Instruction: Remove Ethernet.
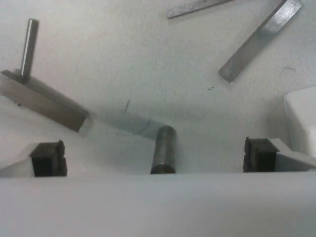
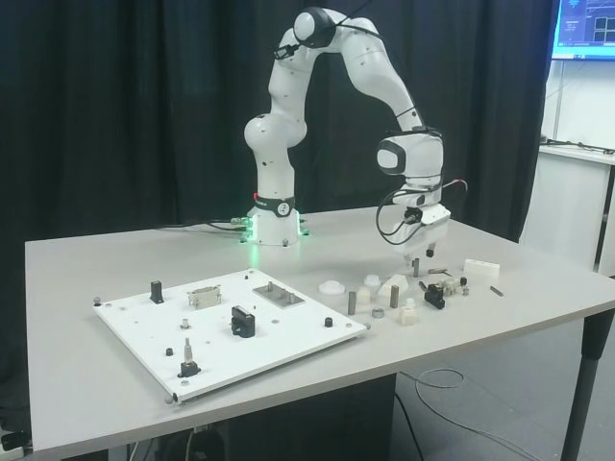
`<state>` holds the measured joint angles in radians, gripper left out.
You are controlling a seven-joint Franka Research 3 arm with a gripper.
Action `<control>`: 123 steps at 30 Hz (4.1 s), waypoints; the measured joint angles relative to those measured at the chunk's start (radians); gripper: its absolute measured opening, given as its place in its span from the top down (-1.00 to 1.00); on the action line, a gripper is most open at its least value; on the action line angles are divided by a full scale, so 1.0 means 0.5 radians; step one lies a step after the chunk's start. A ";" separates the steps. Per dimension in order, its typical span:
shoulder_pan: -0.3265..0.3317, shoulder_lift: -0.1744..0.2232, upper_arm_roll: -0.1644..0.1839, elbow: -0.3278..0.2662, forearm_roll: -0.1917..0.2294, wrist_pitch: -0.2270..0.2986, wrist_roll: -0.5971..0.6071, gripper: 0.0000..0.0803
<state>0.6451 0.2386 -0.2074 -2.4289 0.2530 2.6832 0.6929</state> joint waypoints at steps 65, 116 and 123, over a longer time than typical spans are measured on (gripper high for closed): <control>-0.355 0.198 -0.248 0.466 -0.139 0.308 0.216 -0.99; -1.370 0.593 -0.288 1.281 -0.241 0.295 0.223 -0.99; -1.486 0.668 -0.288 1.411 -0.131 0.236 0.222 -0.99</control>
<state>-0.0979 0.5725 -0.3512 -1.7232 0.1875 2.8011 0.8036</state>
